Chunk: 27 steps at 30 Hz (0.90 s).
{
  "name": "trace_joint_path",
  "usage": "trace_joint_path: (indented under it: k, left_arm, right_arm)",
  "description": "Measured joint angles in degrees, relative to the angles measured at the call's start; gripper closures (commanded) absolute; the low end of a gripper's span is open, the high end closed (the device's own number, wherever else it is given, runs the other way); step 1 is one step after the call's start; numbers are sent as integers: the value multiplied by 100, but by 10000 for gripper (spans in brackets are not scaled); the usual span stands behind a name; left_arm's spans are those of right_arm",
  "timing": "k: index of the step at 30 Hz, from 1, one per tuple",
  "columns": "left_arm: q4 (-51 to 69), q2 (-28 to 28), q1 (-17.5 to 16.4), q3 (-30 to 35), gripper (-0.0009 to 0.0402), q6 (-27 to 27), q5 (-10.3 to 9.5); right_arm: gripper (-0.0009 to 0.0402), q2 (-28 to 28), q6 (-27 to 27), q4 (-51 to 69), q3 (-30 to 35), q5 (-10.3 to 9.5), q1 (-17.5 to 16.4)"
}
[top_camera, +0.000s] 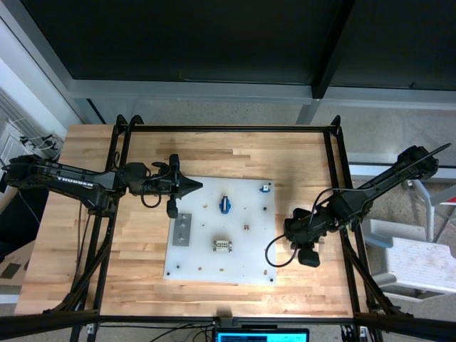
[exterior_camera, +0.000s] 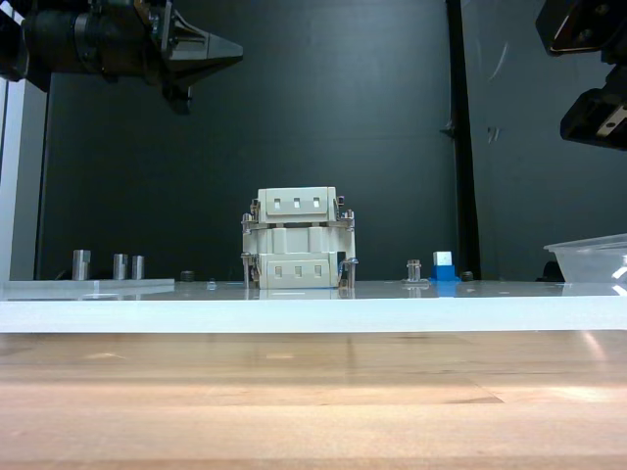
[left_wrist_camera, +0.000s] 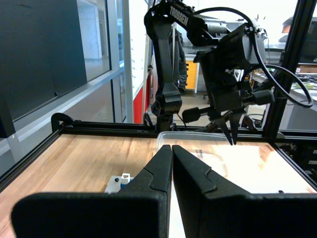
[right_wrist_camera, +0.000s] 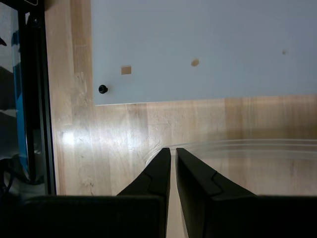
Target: Remove the HAN10-E connector and place it in the container
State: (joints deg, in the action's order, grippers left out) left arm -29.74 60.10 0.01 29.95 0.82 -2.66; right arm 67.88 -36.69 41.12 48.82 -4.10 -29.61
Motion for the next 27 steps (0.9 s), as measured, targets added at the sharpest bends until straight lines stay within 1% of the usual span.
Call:
trace_joint_path:
  k: [2,3,6,8,11,14,17,22,27]
  left_arm:
    - [-15,0,0,-2,393,0,0]
    - [-15,0,0,-2,393,-2,2]
    - [-9,0,0,0,393,-2,2]
    - [-13,0,0,0,393,0,2]
    - [-11,0,0,0,393,-2,2]
    - [-11,0,0,0,393,-2,2]
    - [-13,0,0,0,393,-2,2]
    - [-11,0,0,0,393,-2,2]
    - [-11,0,0,0,393,0,2]
  right_arm:
    - [377,0,17,-55,11,9,0]
    - [377,0,63,-136,39,50,0]
    - [378,0,219,-485,197,352,9]
    - [379,0,313,-505,356,466,37]
    - [391,22,413,-461,656,605,98]
    - [392,96,514,-437,1005,625,192]
    - [393,293,719,-411,1408,627,247]
    - [393,817,1185,-243,2168,612,330]
    - [393,1394,1471,404,3047,640,516]
